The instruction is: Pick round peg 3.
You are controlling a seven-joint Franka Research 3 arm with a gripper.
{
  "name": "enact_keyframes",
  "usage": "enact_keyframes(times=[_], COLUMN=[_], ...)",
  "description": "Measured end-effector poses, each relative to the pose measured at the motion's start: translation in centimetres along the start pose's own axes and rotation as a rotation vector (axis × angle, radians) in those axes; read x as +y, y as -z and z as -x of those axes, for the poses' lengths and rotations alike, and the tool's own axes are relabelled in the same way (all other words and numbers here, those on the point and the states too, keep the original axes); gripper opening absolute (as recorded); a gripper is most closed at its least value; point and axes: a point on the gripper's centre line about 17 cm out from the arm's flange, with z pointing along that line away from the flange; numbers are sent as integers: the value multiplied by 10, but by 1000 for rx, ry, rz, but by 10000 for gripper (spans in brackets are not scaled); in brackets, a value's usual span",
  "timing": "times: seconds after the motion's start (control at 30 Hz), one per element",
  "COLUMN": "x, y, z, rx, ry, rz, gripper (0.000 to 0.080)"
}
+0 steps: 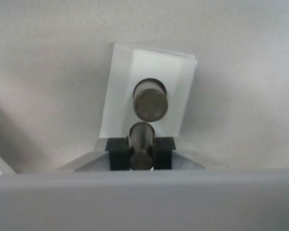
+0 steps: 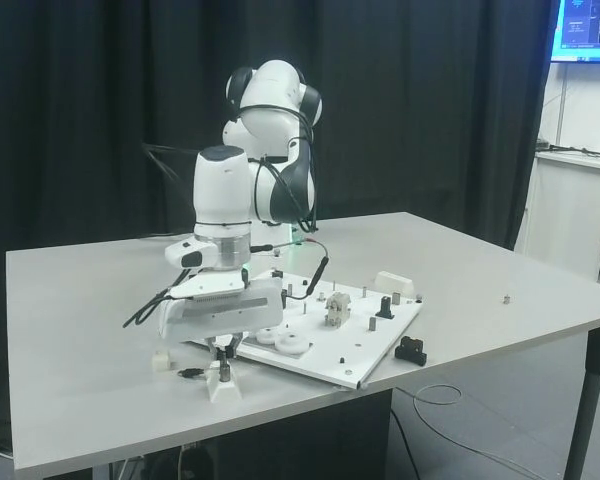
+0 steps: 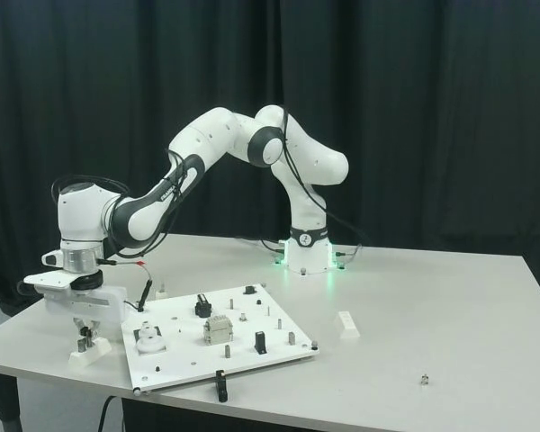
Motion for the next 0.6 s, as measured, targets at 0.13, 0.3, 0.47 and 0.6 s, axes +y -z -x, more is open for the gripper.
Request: enact_keyframes(times=[0.13, 0.3, 0.47, 0.6], x=[2, 3, 4, 6], y=[8, 20, 33, 44], z=[-1, -3, -3, -2], rx=[-5, -16, -29, -43], ry=[-3, -2, -9, -9], rz=[0, -2, -5, -2], gripper=[100, 99, 99, 99])
